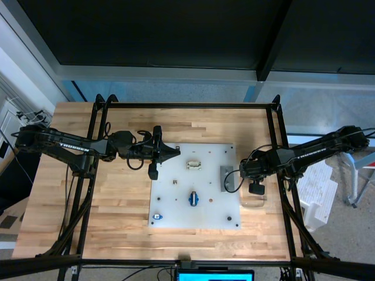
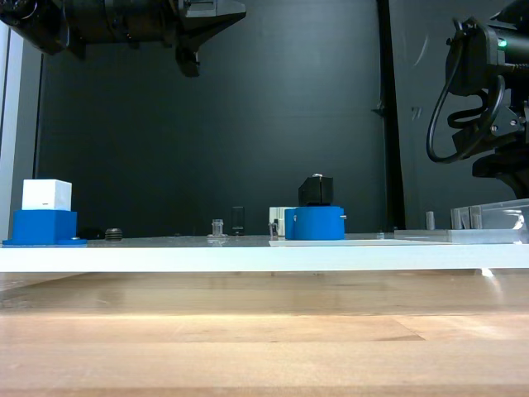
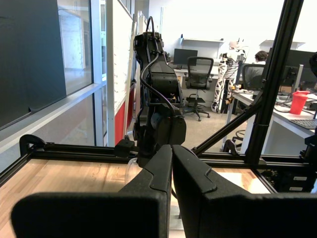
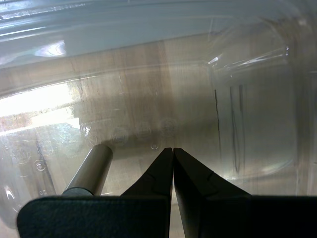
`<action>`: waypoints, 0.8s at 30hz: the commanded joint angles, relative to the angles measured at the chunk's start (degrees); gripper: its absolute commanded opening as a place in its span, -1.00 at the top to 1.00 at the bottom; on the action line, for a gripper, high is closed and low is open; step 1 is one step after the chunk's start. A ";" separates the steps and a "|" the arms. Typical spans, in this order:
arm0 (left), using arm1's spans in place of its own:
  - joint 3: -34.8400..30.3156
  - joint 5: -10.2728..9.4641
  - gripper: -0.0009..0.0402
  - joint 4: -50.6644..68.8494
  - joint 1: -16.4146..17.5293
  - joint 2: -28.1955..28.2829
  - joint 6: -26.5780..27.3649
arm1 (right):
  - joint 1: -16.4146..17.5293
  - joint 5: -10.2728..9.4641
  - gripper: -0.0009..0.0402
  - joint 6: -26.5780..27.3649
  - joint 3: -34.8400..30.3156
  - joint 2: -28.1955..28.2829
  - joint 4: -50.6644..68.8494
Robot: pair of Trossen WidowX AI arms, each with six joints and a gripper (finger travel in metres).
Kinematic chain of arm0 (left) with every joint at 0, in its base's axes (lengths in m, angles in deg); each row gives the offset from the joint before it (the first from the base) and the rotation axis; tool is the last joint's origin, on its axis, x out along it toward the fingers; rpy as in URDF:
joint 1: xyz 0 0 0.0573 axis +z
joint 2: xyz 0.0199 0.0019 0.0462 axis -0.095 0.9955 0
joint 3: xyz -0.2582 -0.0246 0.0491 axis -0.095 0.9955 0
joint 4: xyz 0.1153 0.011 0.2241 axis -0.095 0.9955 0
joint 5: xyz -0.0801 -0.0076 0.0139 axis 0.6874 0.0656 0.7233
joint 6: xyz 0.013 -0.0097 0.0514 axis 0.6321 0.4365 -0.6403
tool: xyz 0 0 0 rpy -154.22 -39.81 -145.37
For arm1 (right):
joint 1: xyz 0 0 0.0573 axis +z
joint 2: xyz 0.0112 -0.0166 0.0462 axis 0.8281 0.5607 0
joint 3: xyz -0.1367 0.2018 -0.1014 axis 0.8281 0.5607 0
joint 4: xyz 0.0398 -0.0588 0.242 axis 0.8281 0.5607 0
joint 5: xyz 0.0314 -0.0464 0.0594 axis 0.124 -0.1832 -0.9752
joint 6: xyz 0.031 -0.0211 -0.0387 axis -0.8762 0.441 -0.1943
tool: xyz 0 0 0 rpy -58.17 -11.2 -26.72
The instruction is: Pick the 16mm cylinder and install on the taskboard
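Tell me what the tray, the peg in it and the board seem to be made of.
The tray is clear glossy plastic: wood grain shows through it, with glare. The 16mm cylinder is probably grey metal, by its soft sheen. The taskboard is matte white, likely plastic. The right gripper is shut beside the 16mm cylinder; the left gripper is shut, raised above the taskboard's far edge.

My left arm (image 1: 64,146) reaches inward, roughly level and held high. My left hand (image 1: 174,152) points across toward the other arm, its fingers (image 3: 161,168) pressed together on nothing. My right arm (image 1: 316,149) also stretches inward, wrist bent down. My right hand (image 1: 256,188) points downward, fingers (image 4: 158,173) closed tip to tip, empty.
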 commanded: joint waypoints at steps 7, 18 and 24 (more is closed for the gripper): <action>-0.02 0.00 0.96 0.00 0.02 0.02 -0.02 | 0.02 0.02 0.96 0.11 -0.76 -0.13 0.72; -0.02 0.02 0.96 0.00 0.00 0.02 -0.02 | 0.00 0.52 0.96 0.59 -6.80 -2.54 8.52; -0.02 0.00 0.96 0.00 0.02 0.02 -0.02 | 0.11 0.37 0.96 0.55 -10.56 -3.91 12.92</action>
